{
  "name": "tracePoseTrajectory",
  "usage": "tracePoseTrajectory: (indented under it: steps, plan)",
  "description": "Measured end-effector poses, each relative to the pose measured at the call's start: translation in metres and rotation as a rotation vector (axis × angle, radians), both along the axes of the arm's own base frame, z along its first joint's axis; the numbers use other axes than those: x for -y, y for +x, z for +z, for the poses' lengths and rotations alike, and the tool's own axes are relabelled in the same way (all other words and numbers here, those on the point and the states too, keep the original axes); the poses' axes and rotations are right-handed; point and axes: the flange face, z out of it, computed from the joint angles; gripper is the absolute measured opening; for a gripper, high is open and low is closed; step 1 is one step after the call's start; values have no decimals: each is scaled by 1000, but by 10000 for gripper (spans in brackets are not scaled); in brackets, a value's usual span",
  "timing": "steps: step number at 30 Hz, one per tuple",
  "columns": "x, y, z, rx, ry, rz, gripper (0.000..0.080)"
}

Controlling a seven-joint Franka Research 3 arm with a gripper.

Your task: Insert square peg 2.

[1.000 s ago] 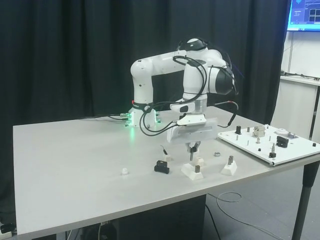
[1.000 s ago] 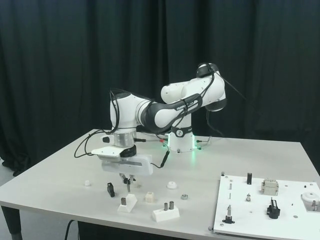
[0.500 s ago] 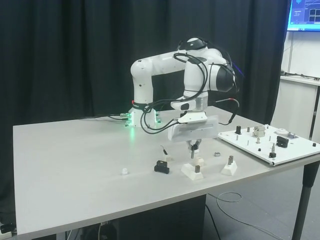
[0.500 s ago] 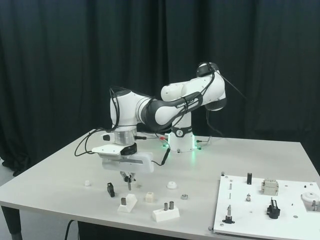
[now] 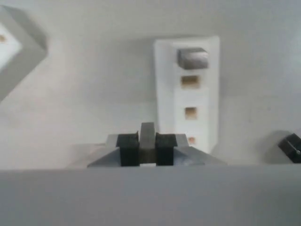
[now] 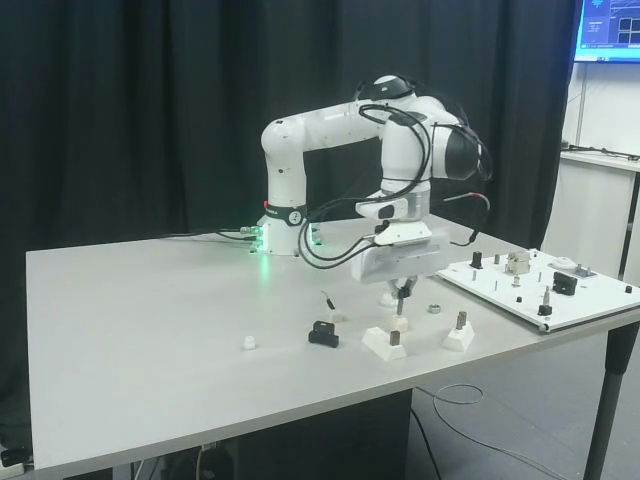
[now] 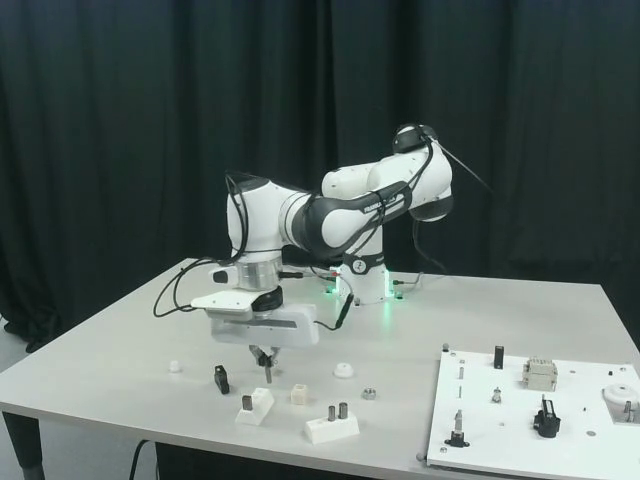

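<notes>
We have the square peg [image 5: 147, 141] clenched in our pincer [image 5: 147, 149], the two black fingers [image 5: 127, 149] pressing on either side of it, and we carry it clear of the tabletop [image 6: 150, 300]. Taking the long white block with the row of square holes [image 5: 190, 89] as our landmark: in the wrist view it lies under the pincer but off to one side of the peg, so the peg is not yet over any hole. One end hole of that block already holds a grey peg [image 5: 193, 58]; the others we can see are open, and the last is partly hidden by the pincer. In the first room view the same block [image 6: 385, 342] sits near the front edge of the tabletop with the pincer [image 6: 402, 294] hanging above and a little behind it; a small black part [image 6: 322, 333] lies to one side of the block, another white block carrying pegs [image 6: 459, 335] to the other, and the white board with fittings [image 6: 540, 285] is farther off beyond that. We judge this to be the carrying step, with the insertion itself not begun. What comes next, as we read it, calls for shifting sideways until the peg stands squarely above the intended hole, matching its flat faces to the hole's edges, then lowering straight down; a small offset or twist would likely make it catch on the rim.
</notes>
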Motion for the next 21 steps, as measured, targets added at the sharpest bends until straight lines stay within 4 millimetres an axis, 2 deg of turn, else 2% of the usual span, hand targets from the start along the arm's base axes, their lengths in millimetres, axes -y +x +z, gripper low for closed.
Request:
tracePoseTrajectory:
  steps: [10,21]
  plan:
    - [-30,11,5,-15,23,63,70]
    - [-74,10,3,-61,48,152,70]
